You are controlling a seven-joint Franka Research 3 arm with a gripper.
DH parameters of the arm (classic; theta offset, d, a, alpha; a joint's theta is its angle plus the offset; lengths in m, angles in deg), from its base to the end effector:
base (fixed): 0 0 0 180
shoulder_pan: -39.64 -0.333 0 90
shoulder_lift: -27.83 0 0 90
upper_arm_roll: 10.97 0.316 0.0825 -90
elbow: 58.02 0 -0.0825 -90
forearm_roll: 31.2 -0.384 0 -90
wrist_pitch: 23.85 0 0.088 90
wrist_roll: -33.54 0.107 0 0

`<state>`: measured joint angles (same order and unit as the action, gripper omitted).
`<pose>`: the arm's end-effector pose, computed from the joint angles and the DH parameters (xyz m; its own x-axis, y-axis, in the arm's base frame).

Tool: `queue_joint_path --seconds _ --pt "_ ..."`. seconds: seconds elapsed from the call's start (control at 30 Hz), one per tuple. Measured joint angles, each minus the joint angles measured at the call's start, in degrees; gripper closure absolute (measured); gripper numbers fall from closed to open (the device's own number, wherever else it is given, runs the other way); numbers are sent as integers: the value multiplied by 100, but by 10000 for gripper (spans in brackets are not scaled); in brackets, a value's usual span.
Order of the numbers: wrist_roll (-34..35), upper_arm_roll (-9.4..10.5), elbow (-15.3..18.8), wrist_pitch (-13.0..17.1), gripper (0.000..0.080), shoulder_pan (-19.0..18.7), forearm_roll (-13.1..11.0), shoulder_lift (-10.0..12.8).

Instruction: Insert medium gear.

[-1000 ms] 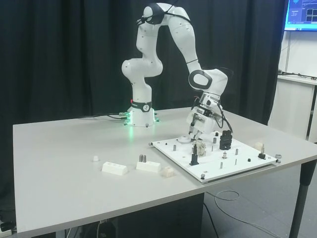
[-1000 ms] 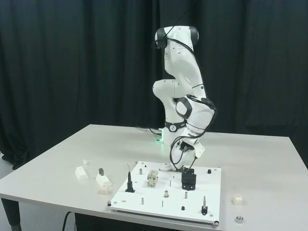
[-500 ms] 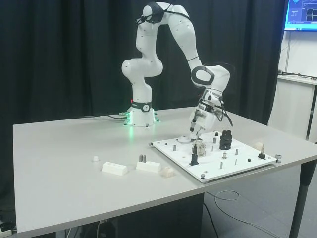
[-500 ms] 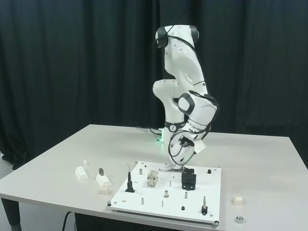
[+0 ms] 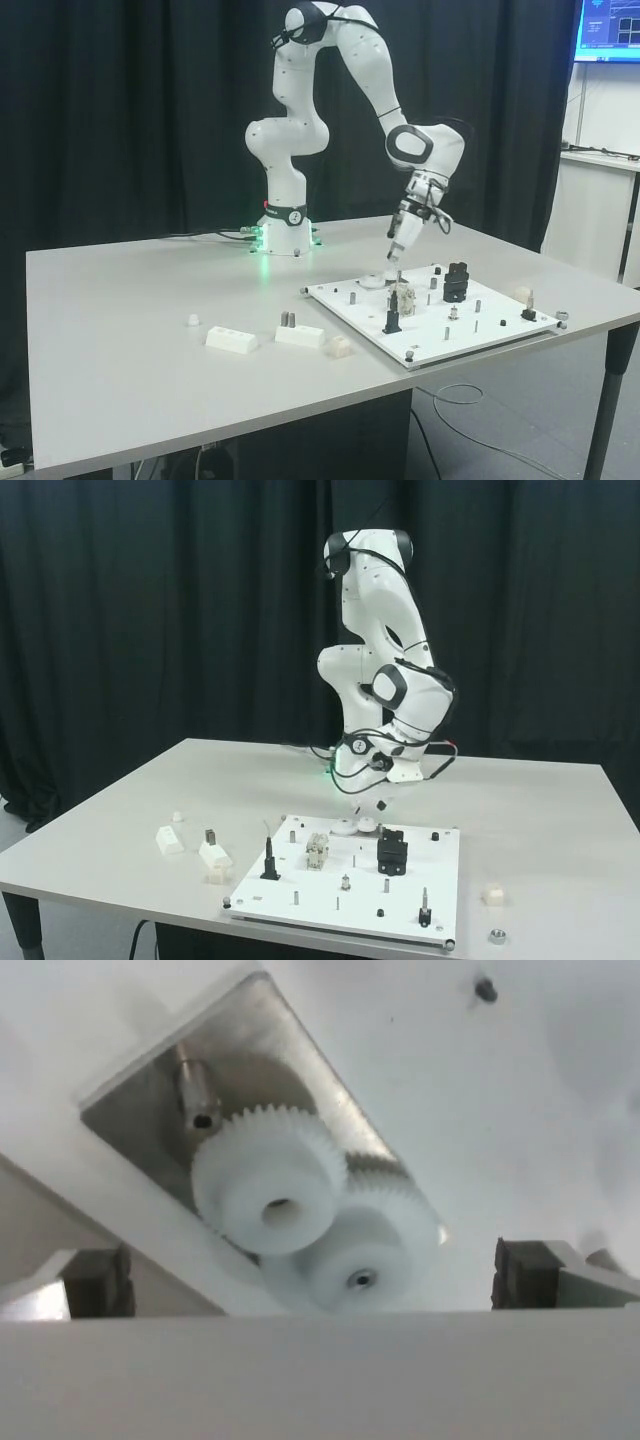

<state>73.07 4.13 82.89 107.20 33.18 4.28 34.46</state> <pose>0.4246 0.1558 0.2338 0.9861 0.1490 -0.0740 0.1663 -0.8847 0.4355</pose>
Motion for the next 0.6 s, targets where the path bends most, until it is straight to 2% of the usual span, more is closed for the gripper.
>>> queue_joint_path --seconds 0.3,0.5,0.6 --pt "265 60 73 28 3 88 -481 -3" --pt "1 60 83 60 3 105 -762 3" --pt "-202 60 83 72 3 128 -976 9"
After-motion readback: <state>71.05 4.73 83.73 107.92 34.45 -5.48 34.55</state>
